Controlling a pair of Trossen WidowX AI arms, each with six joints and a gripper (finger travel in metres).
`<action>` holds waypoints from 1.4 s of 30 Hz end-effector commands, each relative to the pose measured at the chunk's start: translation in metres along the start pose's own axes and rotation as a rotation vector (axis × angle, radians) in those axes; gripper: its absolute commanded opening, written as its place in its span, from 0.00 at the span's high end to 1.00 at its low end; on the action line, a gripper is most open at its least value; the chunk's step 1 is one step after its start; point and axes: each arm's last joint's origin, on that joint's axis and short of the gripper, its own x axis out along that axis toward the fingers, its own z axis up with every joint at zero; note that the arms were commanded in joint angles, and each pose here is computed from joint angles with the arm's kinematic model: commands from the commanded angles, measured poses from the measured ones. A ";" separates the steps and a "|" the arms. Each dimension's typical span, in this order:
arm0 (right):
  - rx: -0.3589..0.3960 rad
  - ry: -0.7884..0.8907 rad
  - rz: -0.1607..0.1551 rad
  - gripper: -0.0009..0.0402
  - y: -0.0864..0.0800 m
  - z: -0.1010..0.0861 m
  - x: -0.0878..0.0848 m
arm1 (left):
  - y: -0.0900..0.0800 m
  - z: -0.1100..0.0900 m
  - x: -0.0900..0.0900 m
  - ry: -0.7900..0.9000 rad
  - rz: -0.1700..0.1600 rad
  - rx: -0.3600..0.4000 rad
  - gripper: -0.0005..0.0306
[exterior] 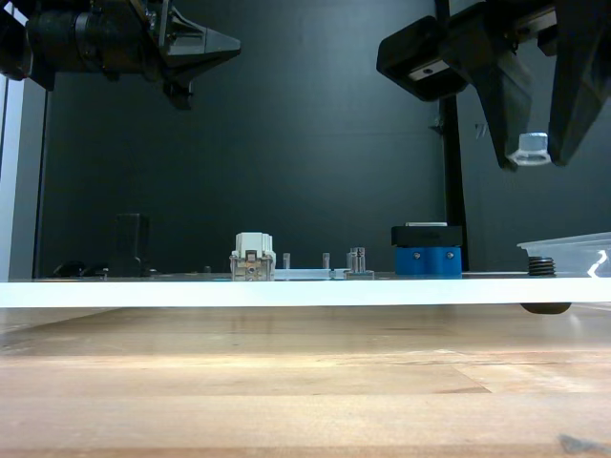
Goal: Unfasten the M12 fastener and place in the container
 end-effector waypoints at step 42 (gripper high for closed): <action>0.363 0.062 -0.041 0.94 -0.017 -0.191 -0.034 | 0.000 0.000 0.000 0.000 0.000 0.000 0.98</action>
